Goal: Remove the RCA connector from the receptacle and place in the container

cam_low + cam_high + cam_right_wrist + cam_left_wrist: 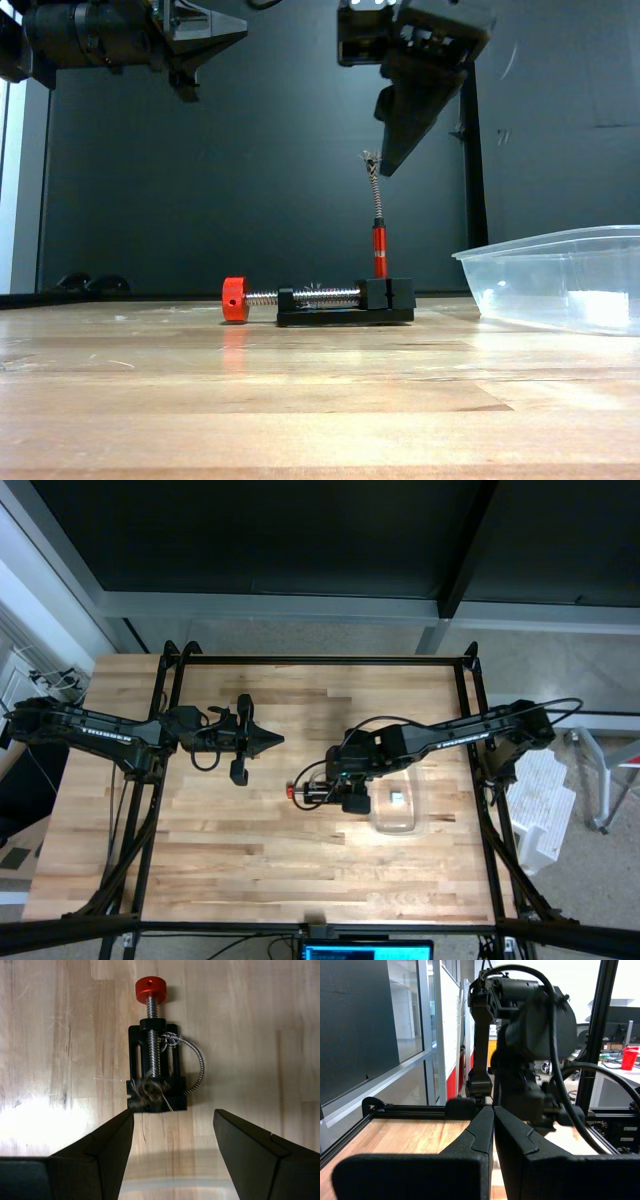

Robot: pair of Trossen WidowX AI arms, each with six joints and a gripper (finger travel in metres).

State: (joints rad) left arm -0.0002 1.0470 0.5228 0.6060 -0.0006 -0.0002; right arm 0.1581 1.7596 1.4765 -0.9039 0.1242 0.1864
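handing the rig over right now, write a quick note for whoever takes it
Left gripper: shut, empty, parked high over the table's left side.
Right gripper: open, empty, hovering above the receptacle.
RCA connector: upright in the receptacle, its braided lead pointing up towards the right gripper.
Container: on the table beside the receptacle, on the right arm's side; a small whitish piece lies in it.
Done: nothing removed yet.
Left: grip the connector, pull it out, drop it in the container.
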